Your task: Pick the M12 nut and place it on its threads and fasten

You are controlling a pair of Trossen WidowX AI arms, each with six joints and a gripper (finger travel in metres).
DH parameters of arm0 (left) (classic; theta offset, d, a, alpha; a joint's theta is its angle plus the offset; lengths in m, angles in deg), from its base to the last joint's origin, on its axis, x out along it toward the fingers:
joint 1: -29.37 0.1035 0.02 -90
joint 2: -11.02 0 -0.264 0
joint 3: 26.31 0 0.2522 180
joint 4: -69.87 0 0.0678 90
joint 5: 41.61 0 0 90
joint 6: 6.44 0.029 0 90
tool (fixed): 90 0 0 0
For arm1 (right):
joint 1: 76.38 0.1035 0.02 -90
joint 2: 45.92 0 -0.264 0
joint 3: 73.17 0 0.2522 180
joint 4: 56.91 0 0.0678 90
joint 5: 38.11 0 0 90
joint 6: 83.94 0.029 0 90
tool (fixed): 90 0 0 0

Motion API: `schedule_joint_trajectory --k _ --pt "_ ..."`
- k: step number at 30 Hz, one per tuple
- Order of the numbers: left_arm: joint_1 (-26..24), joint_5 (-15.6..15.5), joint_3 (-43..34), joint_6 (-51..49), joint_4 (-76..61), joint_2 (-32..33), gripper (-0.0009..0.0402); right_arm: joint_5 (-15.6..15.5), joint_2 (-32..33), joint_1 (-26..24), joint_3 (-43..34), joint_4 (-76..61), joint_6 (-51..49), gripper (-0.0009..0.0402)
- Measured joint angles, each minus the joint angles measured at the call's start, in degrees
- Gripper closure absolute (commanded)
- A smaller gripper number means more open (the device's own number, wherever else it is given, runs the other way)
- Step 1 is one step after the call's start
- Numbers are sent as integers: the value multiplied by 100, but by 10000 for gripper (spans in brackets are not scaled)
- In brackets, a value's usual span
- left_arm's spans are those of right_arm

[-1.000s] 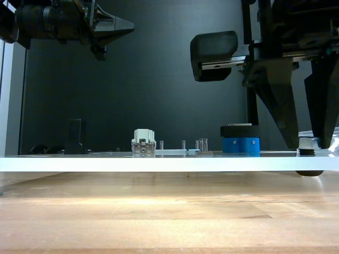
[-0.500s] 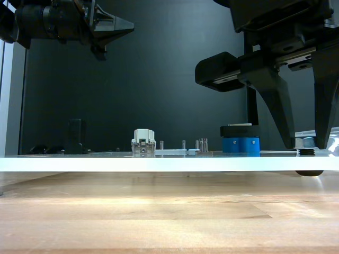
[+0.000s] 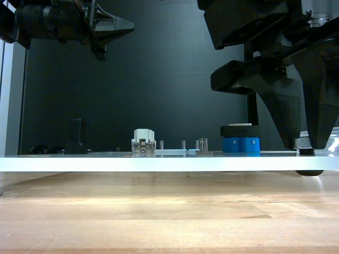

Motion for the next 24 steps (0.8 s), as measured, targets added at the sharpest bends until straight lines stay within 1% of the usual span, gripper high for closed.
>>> schedule_joint_trajectory --k 10,16,24 --pt "0 -2 0 0 -2 2 393 39 -116 9 168 151 278 359" --pt "0 -2 2 -2 0 2 393 42 -284 9 466 514 291 359" --pt "0 -2 0 -2 0 2 393 46 -297 9 516 560 452 359"
